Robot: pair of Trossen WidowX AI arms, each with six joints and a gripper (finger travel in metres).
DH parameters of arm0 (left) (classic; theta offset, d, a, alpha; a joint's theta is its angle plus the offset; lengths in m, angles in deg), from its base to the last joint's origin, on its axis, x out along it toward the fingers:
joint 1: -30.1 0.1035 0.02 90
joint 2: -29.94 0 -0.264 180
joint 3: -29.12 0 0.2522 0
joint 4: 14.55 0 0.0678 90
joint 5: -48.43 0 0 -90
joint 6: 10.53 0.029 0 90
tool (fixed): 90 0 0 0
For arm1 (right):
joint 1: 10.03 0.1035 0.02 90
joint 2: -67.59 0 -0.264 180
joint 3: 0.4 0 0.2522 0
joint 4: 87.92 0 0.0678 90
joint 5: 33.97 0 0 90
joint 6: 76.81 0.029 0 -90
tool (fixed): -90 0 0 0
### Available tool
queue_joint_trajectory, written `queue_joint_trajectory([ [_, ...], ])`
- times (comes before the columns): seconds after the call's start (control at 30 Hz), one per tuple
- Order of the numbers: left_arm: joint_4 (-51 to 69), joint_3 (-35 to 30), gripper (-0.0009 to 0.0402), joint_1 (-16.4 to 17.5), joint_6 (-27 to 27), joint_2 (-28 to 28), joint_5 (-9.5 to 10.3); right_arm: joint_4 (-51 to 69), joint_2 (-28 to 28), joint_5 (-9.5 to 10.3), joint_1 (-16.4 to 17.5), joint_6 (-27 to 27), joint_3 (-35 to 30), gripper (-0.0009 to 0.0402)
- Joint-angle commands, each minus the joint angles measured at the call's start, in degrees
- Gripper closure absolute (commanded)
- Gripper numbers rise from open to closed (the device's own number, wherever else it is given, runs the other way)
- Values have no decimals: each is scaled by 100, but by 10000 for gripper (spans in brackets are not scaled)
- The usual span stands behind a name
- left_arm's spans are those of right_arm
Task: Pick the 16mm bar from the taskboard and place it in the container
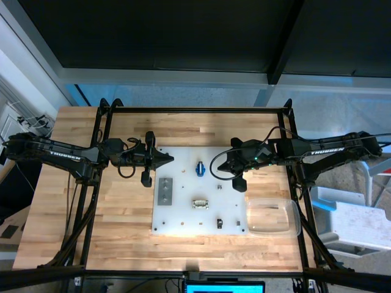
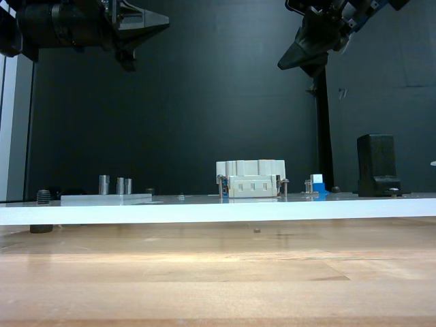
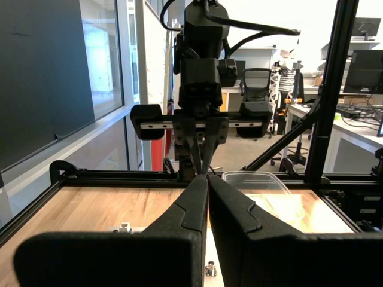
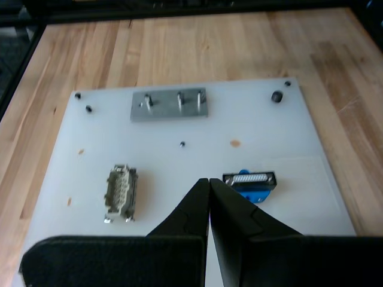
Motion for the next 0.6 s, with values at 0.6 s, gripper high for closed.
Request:
queue_joint_trajectory([
  [0.6,0,-2,393,0,0,-2,0,2070,-592,-579,769,660,-881,393],
])
